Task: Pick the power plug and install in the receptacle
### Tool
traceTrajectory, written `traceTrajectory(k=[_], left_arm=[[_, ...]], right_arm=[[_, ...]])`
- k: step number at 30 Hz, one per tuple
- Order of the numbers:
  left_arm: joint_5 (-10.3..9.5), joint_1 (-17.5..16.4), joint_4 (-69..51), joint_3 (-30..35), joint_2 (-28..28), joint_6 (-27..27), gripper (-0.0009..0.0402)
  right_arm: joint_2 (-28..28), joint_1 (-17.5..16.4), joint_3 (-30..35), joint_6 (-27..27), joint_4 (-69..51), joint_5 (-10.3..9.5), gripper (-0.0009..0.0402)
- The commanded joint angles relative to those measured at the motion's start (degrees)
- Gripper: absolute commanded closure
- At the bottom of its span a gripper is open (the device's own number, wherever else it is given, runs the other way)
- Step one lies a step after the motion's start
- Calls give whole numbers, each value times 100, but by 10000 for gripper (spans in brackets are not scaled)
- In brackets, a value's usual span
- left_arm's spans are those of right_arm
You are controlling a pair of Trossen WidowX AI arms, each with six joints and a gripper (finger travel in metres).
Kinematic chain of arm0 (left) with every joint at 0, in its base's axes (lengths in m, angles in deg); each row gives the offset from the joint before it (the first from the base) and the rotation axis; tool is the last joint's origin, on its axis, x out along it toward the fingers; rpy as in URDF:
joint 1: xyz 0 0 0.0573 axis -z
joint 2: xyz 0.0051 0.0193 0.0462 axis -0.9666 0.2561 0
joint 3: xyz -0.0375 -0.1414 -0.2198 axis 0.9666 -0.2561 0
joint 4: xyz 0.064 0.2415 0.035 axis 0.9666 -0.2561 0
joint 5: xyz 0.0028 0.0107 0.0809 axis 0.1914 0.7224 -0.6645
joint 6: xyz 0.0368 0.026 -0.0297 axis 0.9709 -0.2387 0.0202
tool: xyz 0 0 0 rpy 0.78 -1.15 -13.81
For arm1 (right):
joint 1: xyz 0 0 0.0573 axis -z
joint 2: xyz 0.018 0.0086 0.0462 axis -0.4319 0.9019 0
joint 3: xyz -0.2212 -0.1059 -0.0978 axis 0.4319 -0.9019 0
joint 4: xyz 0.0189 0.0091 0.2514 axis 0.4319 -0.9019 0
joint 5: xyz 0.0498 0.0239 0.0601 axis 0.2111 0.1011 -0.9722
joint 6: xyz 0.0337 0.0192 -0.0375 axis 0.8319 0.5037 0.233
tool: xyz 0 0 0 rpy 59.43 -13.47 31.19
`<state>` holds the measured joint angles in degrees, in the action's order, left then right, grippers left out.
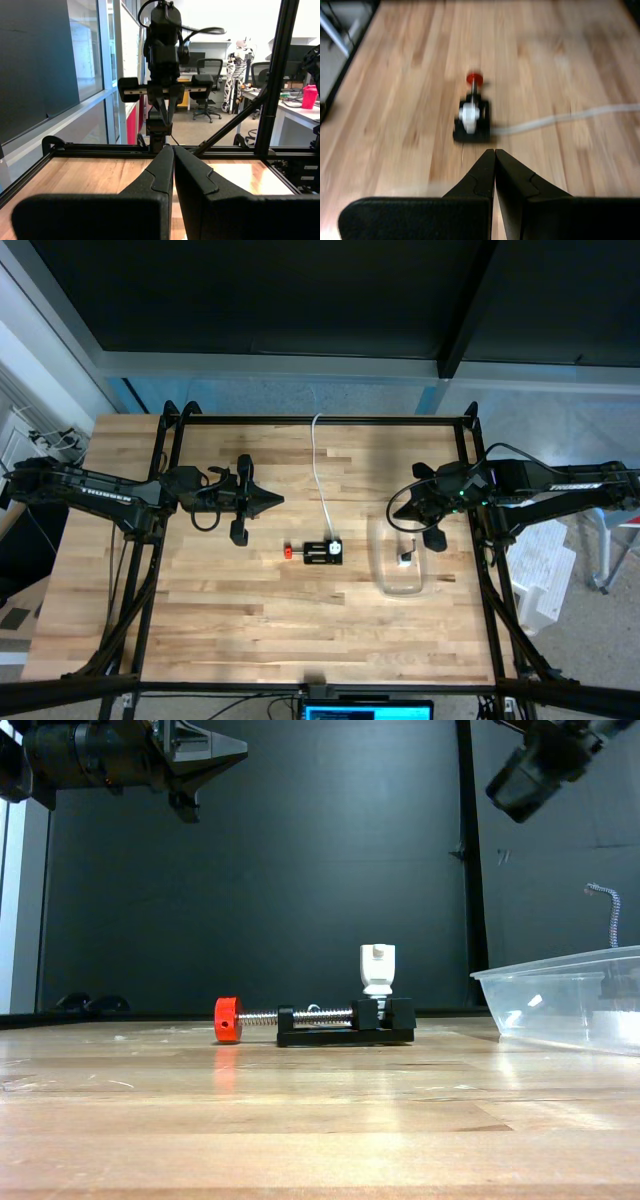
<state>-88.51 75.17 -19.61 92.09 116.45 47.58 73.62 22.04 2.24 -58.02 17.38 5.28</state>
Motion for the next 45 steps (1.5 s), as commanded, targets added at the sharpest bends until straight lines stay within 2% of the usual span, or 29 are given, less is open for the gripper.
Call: traceTrajectory(k=[1, 12, 24, 27, 30, 37, 39, 42, 45], left_arm=[[2, -2, 4, 0, 0, 0, 393], [2, -2, 4, 0, 0, 0, 393], [2, 0, 2, 0, 0, 0, 393], [2, 0, 2, 0, 0, -2, 393], [2, -2, 2, 0, 0, 0, 393], [2, 0, 2, 0, 0, 0, 393], [2, -2, 2, 0, 0, 0, 393], [2, -2, 4, 0, 0, 0, 393], [2, 0, 2, 0, 0, -2, 393]], right_arm=[[2, -125, 111, 39, -595, 0, 393], [7, -817, 249, 654, -1915, 9, 393], [116, -1108, 153, 883, -2267, 79, 390], [116, -1202, 13, 883, -2247, 90, 364], [116, -1296, -125, 1069, -2162, 227, 317], [92, -1399, -507, 1438, -1849, 365, 218], [87, -1412, -595, 1484, -1764, 398, 204], [90, -1429, -726, 1504, -1641, 645, 198], [120, -1440, -874, 1519, -1416, 726, 200]])
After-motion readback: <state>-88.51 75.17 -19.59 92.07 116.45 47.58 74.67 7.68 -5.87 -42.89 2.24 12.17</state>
